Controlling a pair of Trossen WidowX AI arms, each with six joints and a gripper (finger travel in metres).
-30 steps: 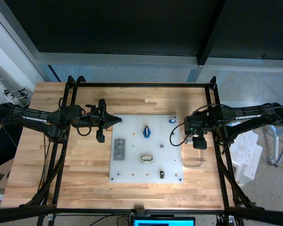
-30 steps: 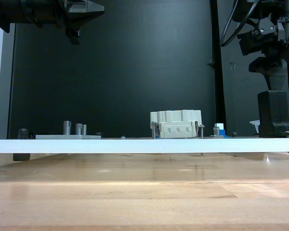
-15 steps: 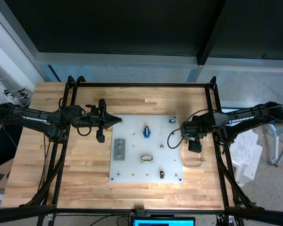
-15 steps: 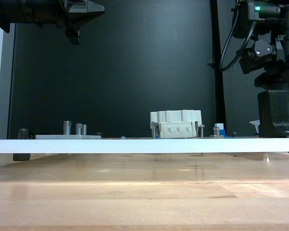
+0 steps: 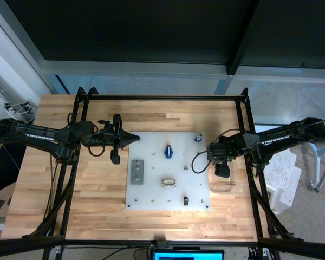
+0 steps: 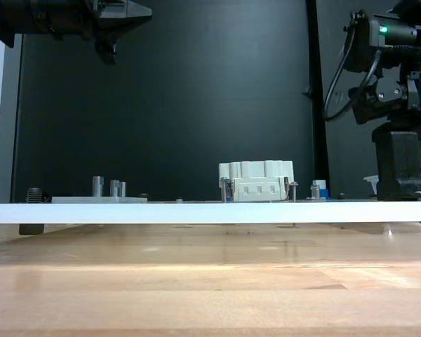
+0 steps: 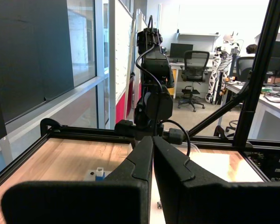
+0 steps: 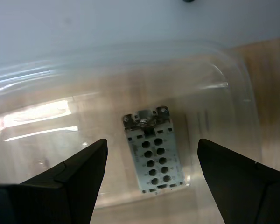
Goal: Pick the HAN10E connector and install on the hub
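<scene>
The HAN10E connector, a pale block with dark pin holes, lies flat in a clear plastic tray. My right gripper hangs open straight above it, one finger on each side and not touching it. From above, that gripper is over the tray, just off the board's right edge, and hides the connector. The hub, a grey housing with a beige insert, sits on the white board and shows in the low view as a hub too. My left gripper is shut and empty, held high near the board's left edge.
Also on the board are a blue upright piece, a grey block with two holes and a tiny black part. A black frame runs round the wooden table. The right arm's cable loops over the board's right side.
My right gripper has shifted a little toward the board and the near edge, settling over the clear tray. The left arm has not moved.
</scene>
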